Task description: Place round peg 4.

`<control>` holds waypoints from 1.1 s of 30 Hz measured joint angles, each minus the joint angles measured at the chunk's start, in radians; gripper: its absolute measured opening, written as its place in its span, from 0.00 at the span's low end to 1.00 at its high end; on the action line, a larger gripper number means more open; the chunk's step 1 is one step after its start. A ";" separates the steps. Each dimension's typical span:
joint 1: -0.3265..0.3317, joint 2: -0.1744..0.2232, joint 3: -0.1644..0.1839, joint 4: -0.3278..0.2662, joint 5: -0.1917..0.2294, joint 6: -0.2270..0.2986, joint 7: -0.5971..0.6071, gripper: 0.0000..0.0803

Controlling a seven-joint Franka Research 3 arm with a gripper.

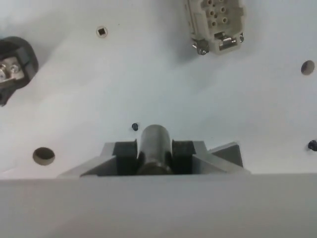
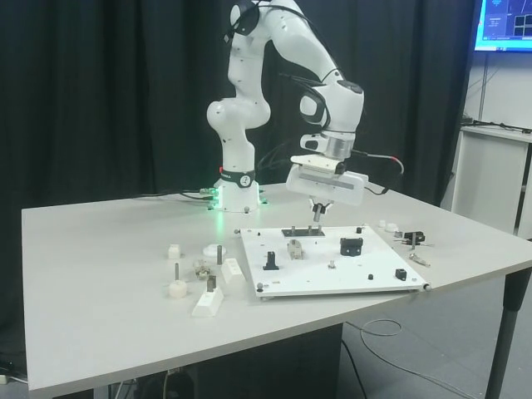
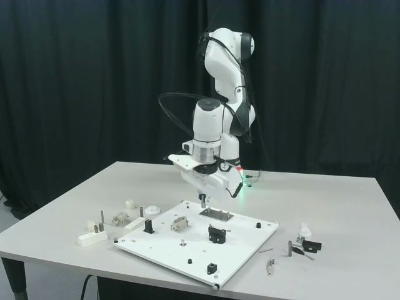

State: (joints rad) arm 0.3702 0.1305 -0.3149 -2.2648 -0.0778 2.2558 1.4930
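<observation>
**A:** So where's it at? I see the gripper [image 2: 317,208] hanging over the far side of the white board [image 3: 244,250], clear of the surface.

**B:** Carrying step, I'd say. In the wrist view the fingers [image 1: 184,154] are clamped on round peg 4 [image 1: 155,148], a grey cylinder held upright between them. It's in the air, not in any hole yet.

**A:** Which hole is it going for?

**B:** Can't tell. There are a few round holes in the board; one [image 1: 43,155] sits close by, another [image 1: 307,67] further off. There's also a multi-pin connector [image 1: 216,22] and a black fixture [image 1: 15,67] nearby to steer clear of.

**A:** Next move then?

**B:** Probably line the peg up dead-centre over the right hole, keep it vertical, then lower slowly. Tight fit would jam if tilted.
</observation>
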 joint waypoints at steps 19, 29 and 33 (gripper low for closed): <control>0.009 0.018 0.071 0.025 0.004 0.105 0.000 0.18; 0.009 0.112 0.153 0.095 0.016 0.219 0.000 0.18; 0.009 0.168 0.186 0.153 0.034 0.241 0.009 0.18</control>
State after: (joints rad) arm 0.3793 0.2989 -0.1294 -2.1121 -0.0434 2.4971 1.5019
